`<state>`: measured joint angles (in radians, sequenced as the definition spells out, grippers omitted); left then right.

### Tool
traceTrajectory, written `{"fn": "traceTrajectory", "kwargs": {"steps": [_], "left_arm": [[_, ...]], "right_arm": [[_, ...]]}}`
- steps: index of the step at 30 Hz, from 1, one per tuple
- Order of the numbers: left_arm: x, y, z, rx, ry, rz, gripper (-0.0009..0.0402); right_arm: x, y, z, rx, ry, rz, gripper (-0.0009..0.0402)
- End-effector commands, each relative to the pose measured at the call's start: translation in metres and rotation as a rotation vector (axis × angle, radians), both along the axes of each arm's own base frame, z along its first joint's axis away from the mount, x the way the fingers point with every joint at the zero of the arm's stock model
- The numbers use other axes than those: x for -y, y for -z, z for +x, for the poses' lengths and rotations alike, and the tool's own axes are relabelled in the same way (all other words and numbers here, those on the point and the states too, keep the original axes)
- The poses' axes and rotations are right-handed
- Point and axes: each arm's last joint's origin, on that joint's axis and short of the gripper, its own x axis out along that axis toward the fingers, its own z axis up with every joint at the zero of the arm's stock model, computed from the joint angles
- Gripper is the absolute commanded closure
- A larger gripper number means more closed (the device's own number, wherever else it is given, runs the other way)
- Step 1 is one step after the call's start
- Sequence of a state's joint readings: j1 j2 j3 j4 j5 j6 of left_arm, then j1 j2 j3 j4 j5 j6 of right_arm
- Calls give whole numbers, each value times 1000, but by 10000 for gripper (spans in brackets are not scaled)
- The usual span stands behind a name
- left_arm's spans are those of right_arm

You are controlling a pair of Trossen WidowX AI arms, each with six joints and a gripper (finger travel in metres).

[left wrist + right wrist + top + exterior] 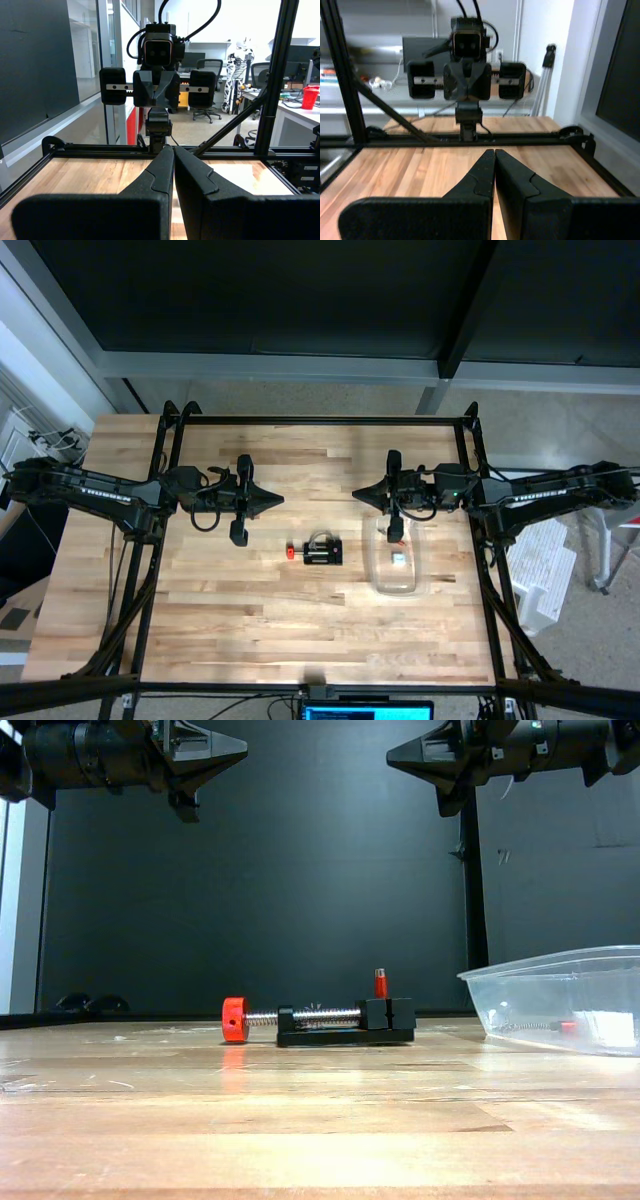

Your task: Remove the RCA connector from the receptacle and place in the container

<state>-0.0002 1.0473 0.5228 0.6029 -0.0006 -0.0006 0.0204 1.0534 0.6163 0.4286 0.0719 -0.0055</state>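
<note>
The receptacle (322, 553) is a small black block on the table's middle, with a red knob on a screw (233, 1019) at its left end and a short red stub (380, 982) standing up from it. To its right lies the clear container (380, 575). On its floor rests a small piece with a red end (567, 1027) and a pale body (399, 559), which looks like the RCA connector. My left gripper (281, 500) hovers shut, high above and left of the block. Shut as well, my right gripper (355, 496) hangs high beside the container's far end. Neither holds anything.
A black metal frame (320, 420) borders the wooden table at the back and sides. Each wrist view shows the opposite arm facing it across the table (159, 80) (466, 75). A laptop edge (365, 708) sits at the near side.
</note>
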Motion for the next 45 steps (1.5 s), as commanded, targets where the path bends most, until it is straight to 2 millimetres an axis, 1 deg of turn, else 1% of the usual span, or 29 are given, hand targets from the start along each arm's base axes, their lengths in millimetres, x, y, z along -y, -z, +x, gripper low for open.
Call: {"fn": "traceTrajectory", "kwargs": {"steps": [1, 7, 45], "left_arm": [[0, 0, 0, 0, 0, 0, 393], [0, 0, 0, 0, 0, 0, 393], [0, 0, 0, 0, 0, 0, 393]], "right_arm": [[4, 5, -1, 17, -11, 26, 393], [3, 4, -2, 42, -51, 51, 393], [2, 3, -2, 49, -56, 75, 393]]}}
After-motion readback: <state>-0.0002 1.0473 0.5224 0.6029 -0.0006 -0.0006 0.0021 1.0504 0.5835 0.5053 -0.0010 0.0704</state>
